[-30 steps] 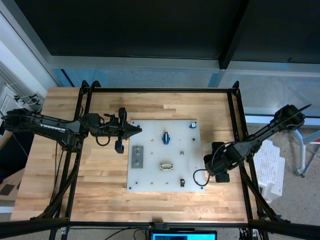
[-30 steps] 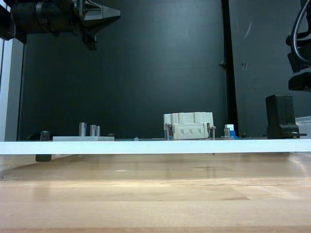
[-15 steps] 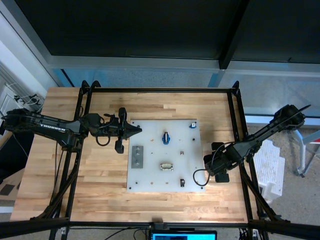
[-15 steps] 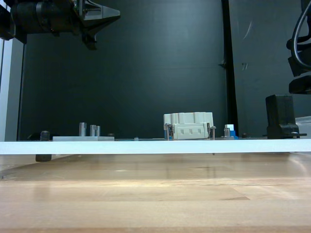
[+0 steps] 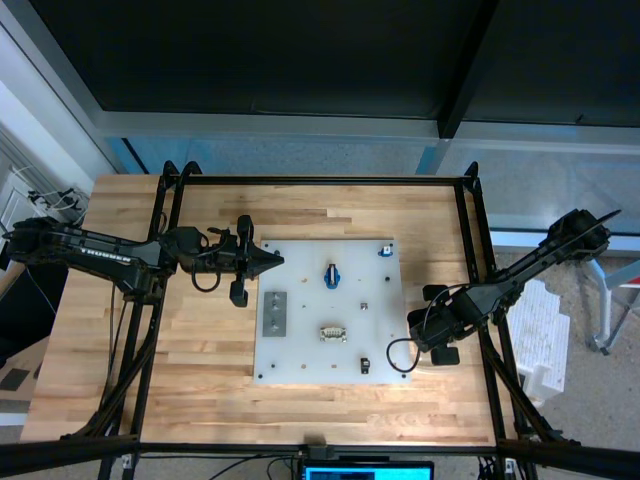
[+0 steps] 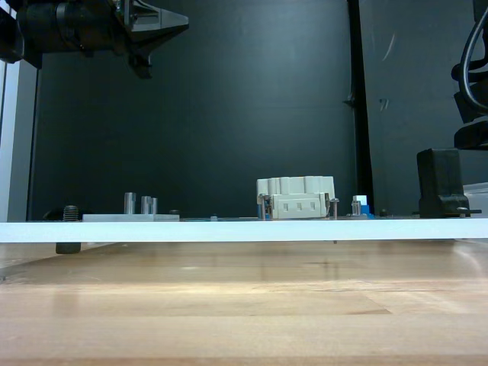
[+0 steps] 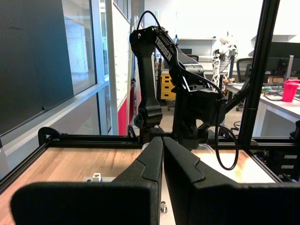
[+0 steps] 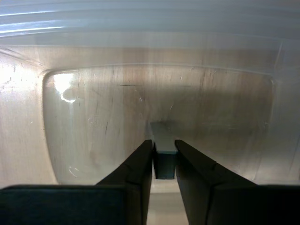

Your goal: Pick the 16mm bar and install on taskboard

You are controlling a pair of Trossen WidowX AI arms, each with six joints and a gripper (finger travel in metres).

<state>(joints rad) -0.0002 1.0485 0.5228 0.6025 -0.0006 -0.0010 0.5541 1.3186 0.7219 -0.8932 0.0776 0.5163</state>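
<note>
Two grippers: left gripper (image 5: 277, 258) closed, empty, centre-left above taskboard (image 5: 300, 352) edge; right gripper (image 8: 164, 146) pinches bar (image 8: 162, 135) over tray (image 8: 93, 117), right of taskboard.

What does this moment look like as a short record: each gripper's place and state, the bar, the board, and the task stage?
left gripper: shut, empty, raised above the far left corner of the taskboard
right gripper: beyond the board's right edge, pointing down over a clear tray, shut on the 16mm bar
16mm bar: clamped in the right gripper, not on the board
taskboard: flat on the wooden table, carrying a grey block, blue knob and connector
stage: bar gripped, not yet installed
</note>
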